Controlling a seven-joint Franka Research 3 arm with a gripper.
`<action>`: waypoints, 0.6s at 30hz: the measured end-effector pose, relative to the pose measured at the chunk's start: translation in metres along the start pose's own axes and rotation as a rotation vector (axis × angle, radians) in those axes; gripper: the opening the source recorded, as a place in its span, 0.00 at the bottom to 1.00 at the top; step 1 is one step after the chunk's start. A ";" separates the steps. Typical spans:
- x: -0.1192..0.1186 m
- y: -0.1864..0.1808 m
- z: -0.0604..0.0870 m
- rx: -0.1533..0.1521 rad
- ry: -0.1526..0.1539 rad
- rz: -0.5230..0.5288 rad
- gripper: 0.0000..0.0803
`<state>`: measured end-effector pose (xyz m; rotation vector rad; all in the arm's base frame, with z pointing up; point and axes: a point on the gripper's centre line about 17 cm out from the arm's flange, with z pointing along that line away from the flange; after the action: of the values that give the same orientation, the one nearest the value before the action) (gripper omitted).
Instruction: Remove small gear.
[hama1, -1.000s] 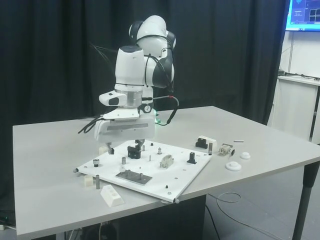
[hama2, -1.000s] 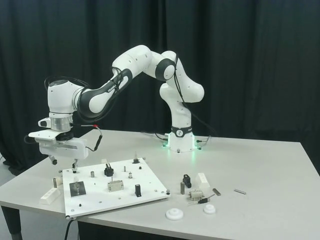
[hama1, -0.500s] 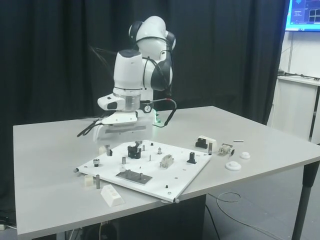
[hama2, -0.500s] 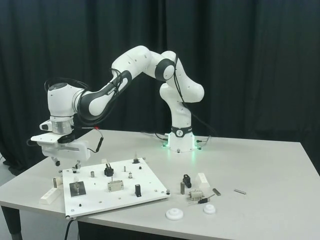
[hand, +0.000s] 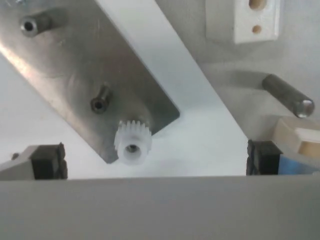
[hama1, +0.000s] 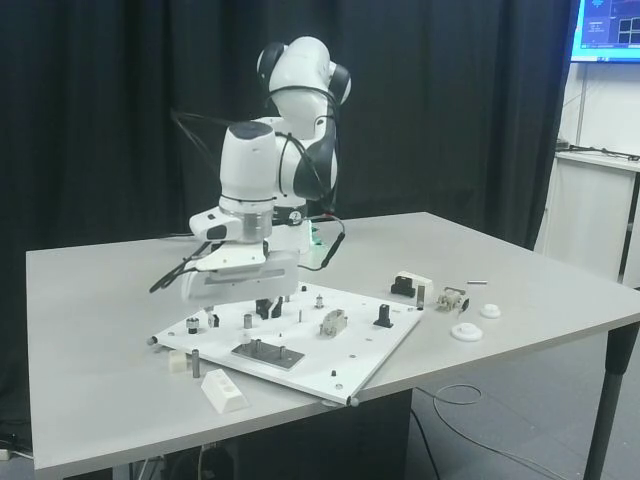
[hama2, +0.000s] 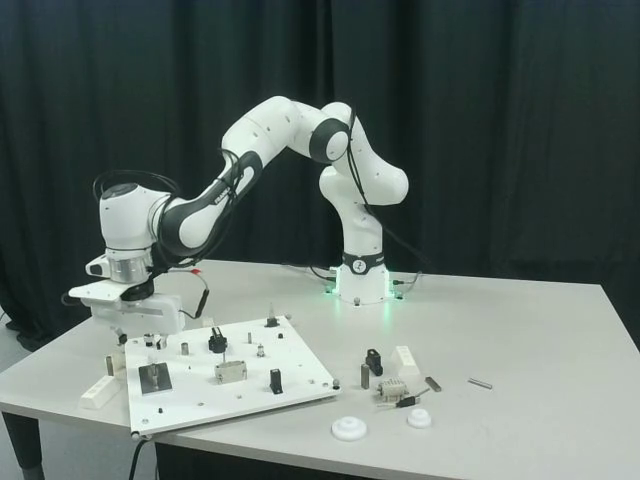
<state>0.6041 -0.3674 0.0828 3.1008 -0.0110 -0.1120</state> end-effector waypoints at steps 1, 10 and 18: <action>0.000 -0.001 0.002 0.000 0.003 0.002 1.00; 0.000 -0.005 0.020 -0.004 0.012 0.004 1.00; -0.001 -0.006 0.029 -0.007 0.013 0.003 1.00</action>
<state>0.6006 -0.3622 0.0539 3.0940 -0.0145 -0.0912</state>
